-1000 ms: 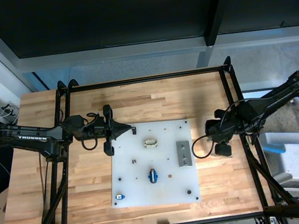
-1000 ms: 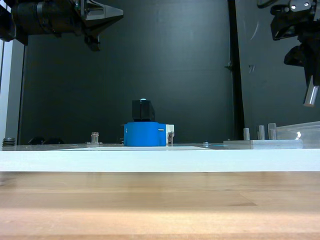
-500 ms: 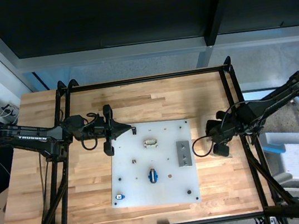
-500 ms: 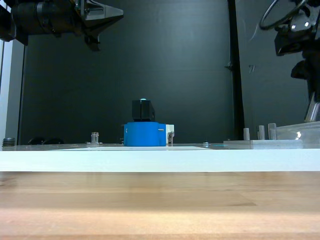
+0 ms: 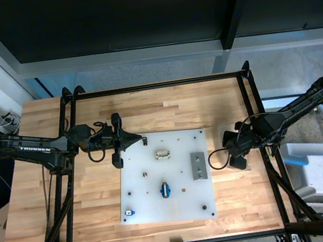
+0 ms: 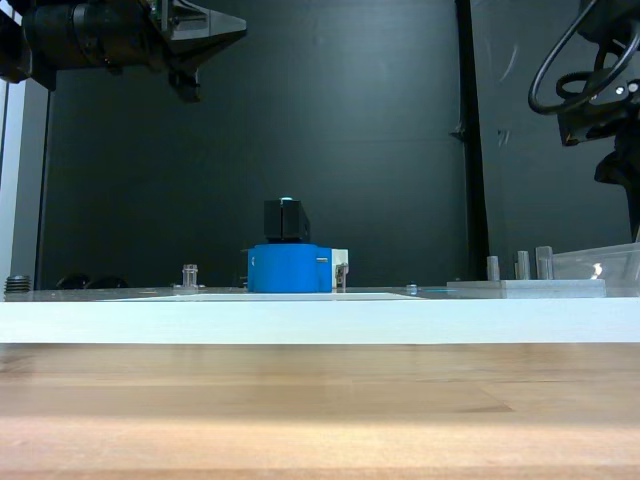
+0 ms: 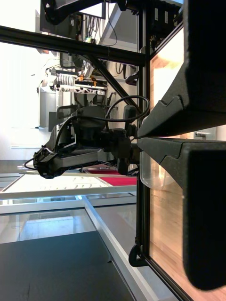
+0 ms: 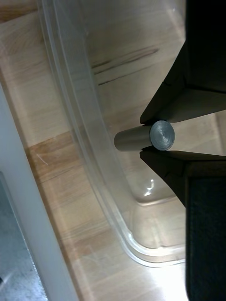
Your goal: Pick the 16mm cylinder and place it in the container
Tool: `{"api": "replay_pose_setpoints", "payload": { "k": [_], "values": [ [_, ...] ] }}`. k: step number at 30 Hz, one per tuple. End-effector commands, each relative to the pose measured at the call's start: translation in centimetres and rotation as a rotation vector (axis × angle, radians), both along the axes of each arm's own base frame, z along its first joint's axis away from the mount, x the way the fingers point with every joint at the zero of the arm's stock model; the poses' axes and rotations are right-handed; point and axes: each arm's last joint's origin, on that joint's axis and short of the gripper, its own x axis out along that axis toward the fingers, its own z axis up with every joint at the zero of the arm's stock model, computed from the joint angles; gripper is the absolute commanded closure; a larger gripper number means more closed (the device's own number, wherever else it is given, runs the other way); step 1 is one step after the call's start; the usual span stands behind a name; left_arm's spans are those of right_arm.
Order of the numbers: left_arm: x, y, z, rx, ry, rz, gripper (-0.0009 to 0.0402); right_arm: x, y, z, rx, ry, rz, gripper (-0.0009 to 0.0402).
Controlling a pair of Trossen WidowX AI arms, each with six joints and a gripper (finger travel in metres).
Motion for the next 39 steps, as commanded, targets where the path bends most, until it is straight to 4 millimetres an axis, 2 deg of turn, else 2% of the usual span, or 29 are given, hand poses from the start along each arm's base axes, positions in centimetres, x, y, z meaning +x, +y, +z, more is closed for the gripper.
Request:
{"api": "replay_pose_setpoints", "payload": {
  "k": [1,21,39],
  "values": [
    [0.0,0.0,0.0,0.0,0.0,0.0,0.0393,0.1,0.0,-0.6,-0.01,-0.021,-0.02,0.0366],
    [0.0,0.0,0.0,0.0,0.0,0.0,0.0393,-0.3,-0.3,-2.0,-0.054,-0.027,-0.062,0.0364],
    [0.0,0.0,0.0,0.0,0.0,0.0,0.0393,-0.4,-0.3,-2.2,-0.052,-0.022,-0.07,0.0282]
  ]
}}
